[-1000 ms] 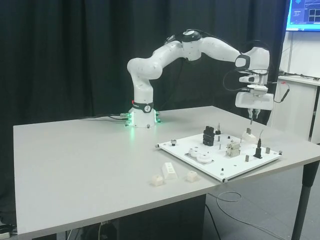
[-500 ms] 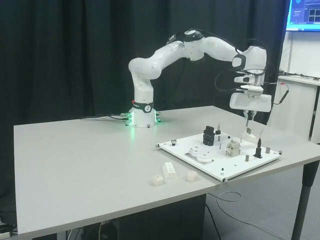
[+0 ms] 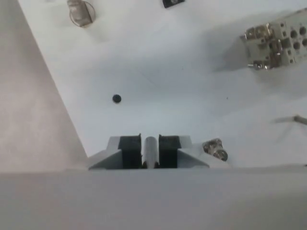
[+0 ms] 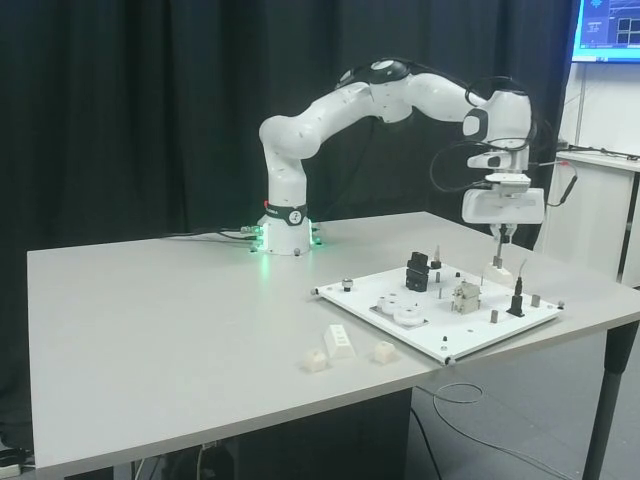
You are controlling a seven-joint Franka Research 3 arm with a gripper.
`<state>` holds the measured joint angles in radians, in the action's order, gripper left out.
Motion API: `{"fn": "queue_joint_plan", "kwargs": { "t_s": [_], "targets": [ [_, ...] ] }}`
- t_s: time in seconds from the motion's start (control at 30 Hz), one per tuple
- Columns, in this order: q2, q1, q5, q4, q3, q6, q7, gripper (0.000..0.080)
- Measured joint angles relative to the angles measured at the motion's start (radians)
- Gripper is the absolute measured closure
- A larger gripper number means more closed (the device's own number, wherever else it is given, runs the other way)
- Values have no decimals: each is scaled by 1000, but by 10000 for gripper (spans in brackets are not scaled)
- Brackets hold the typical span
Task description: Insert round peg 2.
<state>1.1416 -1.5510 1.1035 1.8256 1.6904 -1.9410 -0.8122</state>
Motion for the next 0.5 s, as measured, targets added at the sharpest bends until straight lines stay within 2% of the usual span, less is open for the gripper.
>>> {"fn": "queue_joint_plan", "kwargs": {
  "t_s": [0.5],
  "targets": [
    [1,-40,17,-52,23,2,62,731]
  ]
}}
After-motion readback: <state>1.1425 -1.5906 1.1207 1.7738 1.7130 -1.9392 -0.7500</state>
